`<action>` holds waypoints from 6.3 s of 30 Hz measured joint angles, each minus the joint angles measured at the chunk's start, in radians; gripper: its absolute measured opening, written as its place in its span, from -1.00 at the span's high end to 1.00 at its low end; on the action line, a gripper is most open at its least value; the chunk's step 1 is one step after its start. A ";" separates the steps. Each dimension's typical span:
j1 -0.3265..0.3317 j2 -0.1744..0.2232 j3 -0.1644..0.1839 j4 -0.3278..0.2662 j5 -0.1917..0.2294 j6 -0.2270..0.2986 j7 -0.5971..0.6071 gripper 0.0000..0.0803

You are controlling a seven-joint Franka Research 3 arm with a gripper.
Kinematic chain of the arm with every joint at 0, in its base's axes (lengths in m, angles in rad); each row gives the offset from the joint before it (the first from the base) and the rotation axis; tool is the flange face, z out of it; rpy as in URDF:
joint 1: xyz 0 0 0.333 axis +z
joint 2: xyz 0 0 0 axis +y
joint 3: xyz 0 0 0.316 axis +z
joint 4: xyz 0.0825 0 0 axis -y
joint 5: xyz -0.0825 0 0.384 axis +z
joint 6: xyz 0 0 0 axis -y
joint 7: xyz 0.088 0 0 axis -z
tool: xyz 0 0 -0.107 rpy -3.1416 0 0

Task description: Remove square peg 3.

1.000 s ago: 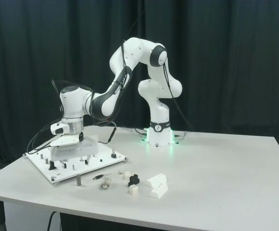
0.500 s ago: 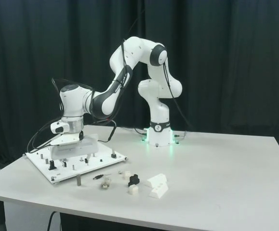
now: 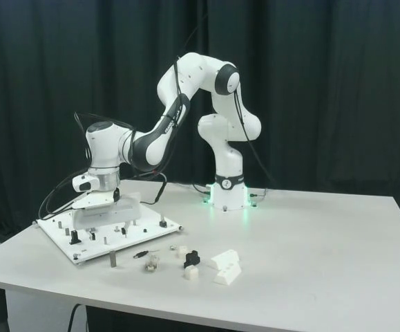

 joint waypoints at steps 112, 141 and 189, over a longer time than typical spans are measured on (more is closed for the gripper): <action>-0.356 0.118 -0.012 0.011 0.092 0.181 -0.692 -0.99; -0.363 0.190 -0.011 0.065 0.156 0.198 -0.708 -0.99; -0.370 0.156 -0.033 0.091 0.155 0.075 -0.762 0.72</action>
